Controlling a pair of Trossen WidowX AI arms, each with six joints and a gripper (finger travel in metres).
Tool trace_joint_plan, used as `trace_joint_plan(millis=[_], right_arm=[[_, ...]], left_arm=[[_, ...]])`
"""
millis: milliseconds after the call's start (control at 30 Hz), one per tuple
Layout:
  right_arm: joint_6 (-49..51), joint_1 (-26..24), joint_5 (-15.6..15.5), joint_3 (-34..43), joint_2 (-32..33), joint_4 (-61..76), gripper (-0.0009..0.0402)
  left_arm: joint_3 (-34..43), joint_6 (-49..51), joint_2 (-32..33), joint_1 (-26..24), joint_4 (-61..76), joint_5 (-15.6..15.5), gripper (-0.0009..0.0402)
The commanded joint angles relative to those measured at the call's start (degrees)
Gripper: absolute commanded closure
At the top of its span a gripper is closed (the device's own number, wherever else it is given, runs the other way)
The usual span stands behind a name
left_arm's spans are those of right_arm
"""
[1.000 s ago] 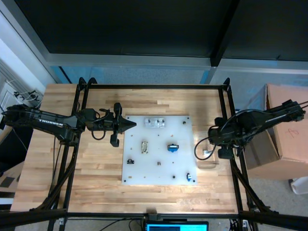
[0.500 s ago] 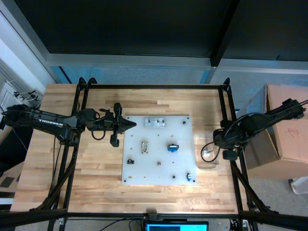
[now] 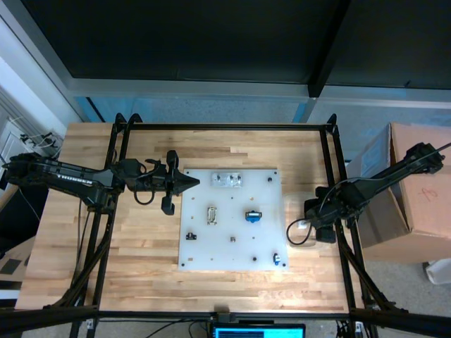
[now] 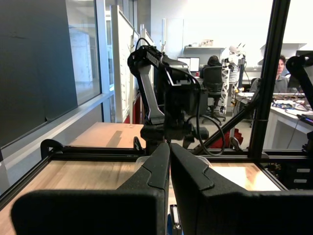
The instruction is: Pick the RJ45 connector and install on the taskboard
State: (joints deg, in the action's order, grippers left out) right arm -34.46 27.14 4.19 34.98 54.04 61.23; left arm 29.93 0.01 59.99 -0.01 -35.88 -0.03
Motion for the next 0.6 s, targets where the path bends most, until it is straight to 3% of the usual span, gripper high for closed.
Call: trace_joint_plan(millis=[33,400,600], right_arm=[[-1.4,0.0,0.8,-0.9,1.0,-2.1,0.0191],[-2.6,0.2,3.8,-1.9,1.7,-5.4,0.0223],[-2.6,0.2,3.7,-3.2,1.7,-7.5,0.0244]], left_arm=[[0.0,0.0,0.0,0.0,0.0,0.0,0.0392],[0.0,0.0,0.0,0.0,0.0,0.0,0.0393],[0.0,0.0,0.0,0.0,0.0,0.0,0.0392]])
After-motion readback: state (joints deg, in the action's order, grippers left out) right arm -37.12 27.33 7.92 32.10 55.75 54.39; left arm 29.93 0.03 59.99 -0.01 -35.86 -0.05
